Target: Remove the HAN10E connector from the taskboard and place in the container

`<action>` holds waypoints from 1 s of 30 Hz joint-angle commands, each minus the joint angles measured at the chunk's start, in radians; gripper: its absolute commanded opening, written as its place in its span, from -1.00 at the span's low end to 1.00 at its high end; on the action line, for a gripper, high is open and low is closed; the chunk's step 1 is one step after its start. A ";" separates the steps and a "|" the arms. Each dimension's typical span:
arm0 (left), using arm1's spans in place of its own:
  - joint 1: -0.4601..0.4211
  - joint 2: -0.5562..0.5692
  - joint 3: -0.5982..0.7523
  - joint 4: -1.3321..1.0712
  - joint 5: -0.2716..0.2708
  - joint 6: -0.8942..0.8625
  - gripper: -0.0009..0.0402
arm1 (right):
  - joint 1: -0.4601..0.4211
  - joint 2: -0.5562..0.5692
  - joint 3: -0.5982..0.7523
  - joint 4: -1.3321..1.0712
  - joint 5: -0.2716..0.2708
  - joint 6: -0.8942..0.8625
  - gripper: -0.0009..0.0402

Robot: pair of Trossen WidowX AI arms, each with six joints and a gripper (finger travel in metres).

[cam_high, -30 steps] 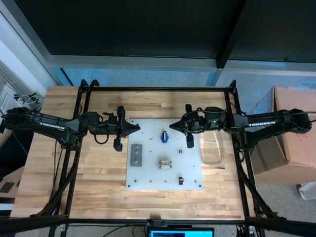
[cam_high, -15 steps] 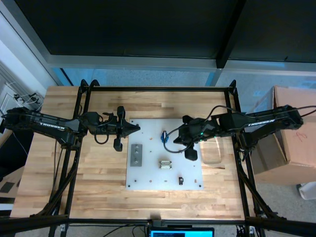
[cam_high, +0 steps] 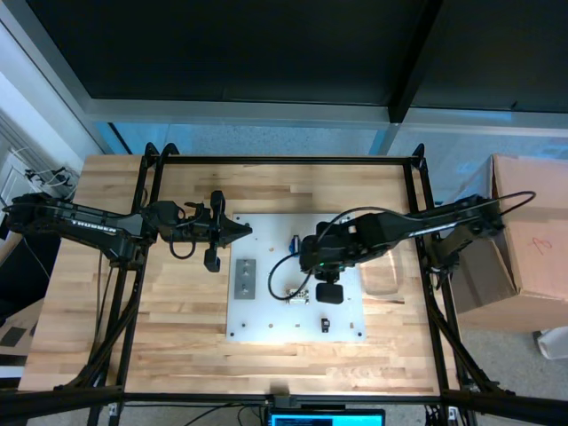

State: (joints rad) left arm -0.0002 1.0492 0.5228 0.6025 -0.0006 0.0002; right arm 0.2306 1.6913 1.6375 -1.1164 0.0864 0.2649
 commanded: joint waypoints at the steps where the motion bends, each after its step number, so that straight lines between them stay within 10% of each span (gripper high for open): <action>1: 0.000 0.000 0.000 0.000 0.000 0.000 -0.96 | 0.010 0.069 0.070 -0.036 -0.001 0.017 -0.32; 14: 0.000 0.000 0.000 0.000 0.000 0.000 -0.96 | 0.026 0.244 0.226 -0.101 -0.011 0.023 0.51; 30: 0.000 0.000 0.000 0.000 0.000 0.000 -0.96 | 0.040 0.393 0.244 -0.103 -0.037 0.014 0.59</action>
State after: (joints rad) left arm -0.0002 1.0492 0.5228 0.6025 -0.0006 0.0002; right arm 0.2695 2.0735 1.8839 -1.2213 0.0502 0.2817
